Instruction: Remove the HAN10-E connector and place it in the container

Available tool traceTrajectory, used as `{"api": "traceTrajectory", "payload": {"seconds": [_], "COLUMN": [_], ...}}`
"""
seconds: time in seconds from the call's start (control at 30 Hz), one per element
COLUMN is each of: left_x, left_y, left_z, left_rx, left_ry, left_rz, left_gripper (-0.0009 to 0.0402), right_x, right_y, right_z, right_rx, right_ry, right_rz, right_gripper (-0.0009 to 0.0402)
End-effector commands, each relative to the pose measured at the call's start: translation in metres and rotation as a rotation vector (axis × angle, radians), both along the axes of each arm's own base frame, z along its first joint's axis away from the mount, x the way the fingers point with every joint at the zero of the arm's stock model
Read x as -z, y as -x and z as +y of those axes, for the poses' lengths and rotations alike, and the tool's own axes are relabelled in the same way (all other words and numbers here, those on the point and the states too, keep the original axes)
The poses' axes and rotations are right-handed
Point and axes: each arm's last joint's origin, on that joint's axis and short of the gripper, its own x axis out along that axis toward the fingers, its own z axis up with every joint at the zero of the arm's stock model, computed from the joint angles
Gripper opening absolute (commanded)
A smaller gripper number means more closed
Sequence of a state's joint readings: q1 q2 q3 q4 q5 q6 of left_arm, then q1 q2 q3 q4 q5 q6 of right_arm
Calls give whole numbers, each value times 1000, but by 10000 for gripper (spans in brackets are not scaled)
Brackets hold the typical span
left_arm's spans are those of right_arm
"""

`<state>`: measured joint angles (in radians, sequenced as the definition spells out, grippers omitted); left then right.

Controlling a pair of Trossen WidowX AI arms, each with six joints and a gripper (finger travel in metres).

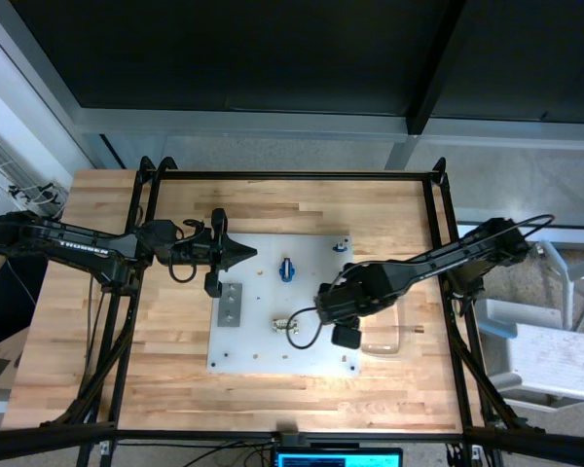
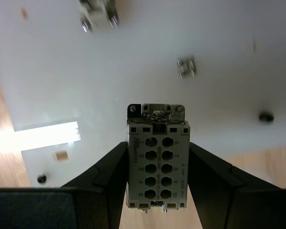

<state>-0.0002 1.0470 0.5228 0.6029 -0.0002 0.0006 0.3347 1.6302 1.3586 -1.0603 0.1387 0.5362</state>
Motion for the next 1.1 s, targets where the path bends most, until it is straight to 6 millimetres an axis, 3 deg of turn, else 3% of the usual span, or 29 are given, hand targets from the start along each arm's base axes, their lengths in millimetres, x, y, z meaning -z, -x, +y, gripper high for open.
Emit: {"api": "traceTrajectory", "payload": {"seconds": [0.03,0.27,0.47,0.8,1.1], "left_x": [0,0,0,0,0], "left_y": [0,0,0,0,0], "left_z": [0,0,0,0,0], "left_rx": [0,0,0,0,0], "left_ry": [0,0,0,0,0], "left_rz": [0,0,0,0,0], "left_gripper": [0,0,0,0,0], "right_x": [6,18,26,40,65], "right_y": [19,54,72,91,95], "right_z": [0,0,-2,-5,-5], "right_rx": [34,97,122,141,159], "right_ry": [4,21,13,6,-14], "right_rz": [-1,8,12,7,-22], "right_gripper": [0,0,0,0,0]}}
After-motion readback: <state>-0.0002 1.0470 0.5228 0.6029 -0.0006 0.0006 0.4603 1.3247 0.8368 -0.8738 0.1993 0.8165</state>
